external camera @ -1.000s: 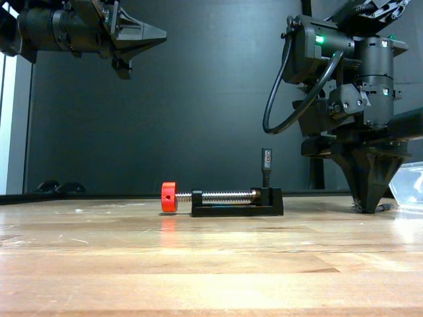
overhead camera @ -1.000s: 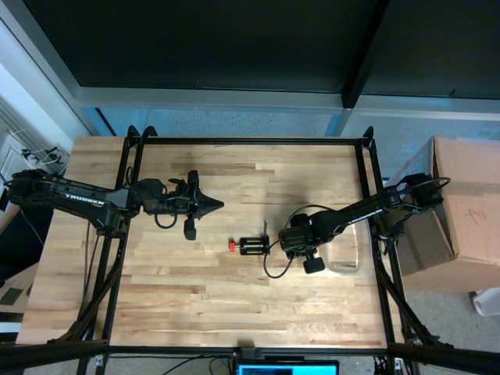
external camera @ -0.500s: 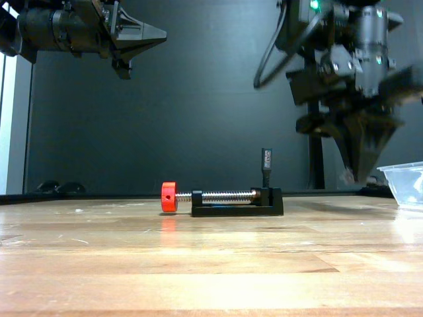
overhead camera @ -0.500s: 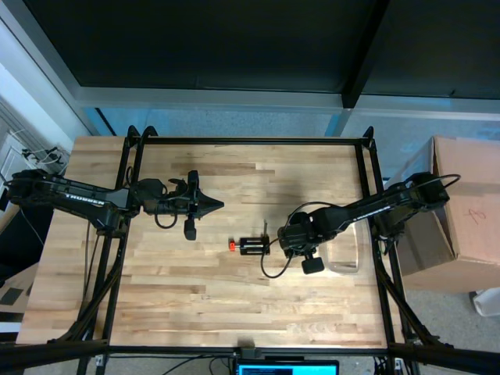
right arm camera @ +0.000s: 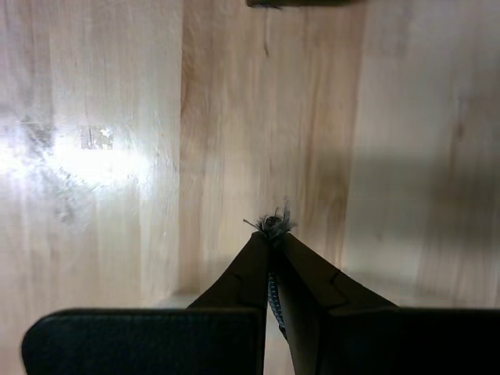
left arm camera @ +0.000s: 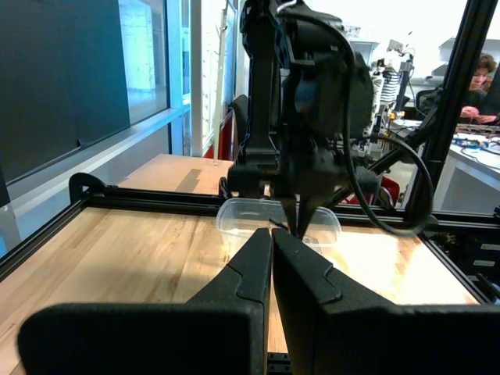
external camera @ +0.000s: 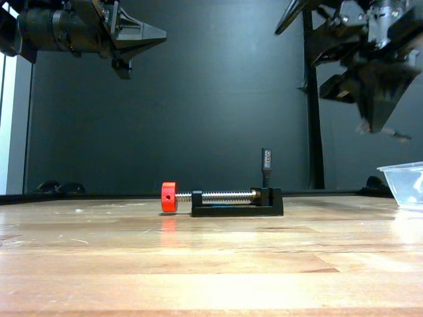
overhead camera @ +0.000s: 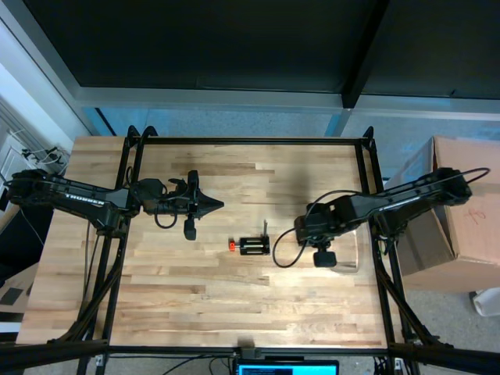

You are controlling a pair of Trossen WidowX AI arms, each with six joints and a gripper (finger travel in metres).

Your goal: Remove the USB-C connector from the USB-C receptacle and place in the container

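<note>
My right gripper [external camera: 375, 125] hangs high above the table, shut on the USB-C connector [external camera: 391, 134], a short braided piece whose frayed end [right arm camera: 273, 225] sticks out past the fingertips. The connector is clear of the USB-C receptacle [external camera: 266, 160], which stands upright in the small black vise [overhead camera: 254, 246] with a red knob [external camera: 169, 197]. The clear plastic container [overhead camera: 349, 251] sits just right of that gripper [overhead camera: 306, 231]; its rim [external camera: 400, 169] lies lower and to the right. My left gripper [overhead camera: 219, 205] is shut, holds nothing, and hovers high at the table's left [external camera: 162, 31].
A black frame [overhead camera: 250, 141] runs around the table's edges. A loop of black cable [overhead camera: 283, 254] hangs from the right arm between the vise and the container. A cardboard box [overhead camera: 461, 211] stands off the table's right side.
The right gripper has risen from the table top and moved right toward the container, carrying the connector. The left arm and the vise have not moved.
</note>
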